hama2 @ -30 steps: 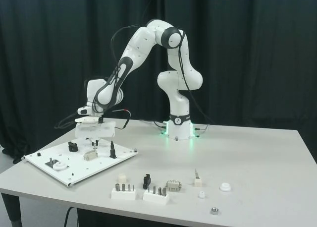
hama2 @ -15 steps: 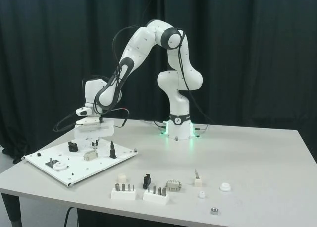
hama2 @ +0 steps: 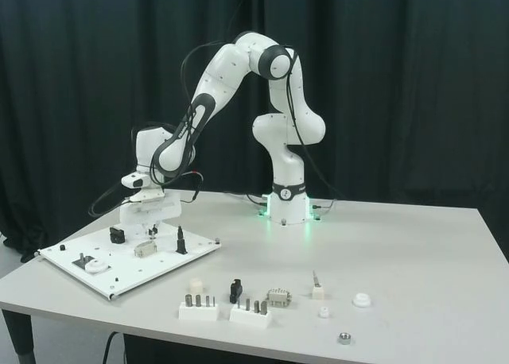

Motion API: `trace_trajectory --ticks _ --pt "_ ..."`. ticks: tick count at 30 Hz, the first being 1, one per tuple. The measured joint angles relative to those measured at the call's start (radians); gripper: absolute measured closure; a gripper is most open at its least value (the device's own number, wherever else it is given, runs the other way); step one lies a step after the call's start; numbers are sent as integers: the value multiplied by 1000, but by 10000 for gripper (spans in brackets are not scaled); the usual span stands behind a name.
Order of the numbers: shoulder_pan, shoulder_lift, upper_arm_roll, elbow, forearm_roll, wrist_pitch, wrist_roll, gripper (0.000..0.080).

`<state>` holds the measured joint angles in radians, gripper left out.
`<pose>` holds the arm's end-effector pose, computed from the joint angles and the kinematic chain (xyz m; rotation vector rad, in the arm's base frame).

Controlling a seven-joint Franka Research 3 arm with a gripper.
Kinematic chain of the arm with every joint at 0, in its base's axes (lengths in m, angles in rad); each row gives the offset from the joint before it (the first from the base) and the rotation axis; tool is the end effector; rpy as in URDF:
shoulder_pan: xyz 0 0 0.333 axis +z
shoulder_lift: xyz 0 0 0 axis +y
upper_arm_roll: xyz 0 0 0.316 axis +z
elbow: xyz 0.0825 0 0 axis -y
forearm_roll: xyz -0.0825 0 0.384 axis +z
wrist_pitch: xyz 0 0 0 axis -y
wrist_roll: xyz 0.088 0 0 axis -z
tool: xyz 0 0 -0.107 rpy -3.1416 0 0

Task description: Insert BNC.

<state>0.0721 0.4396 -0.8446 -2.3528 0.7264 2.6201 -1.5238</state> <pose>0.3399 -0.3770 0.2083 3.0839 0.2640 0.0973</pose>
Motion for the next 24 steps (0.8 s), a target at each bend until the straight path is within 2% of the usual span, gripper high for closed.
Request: trace_trajectory --ticks 6,24 --pt "0 11 2 5 0 0 -82 679" --pt "0 17 3 7 4 0 -82 679"
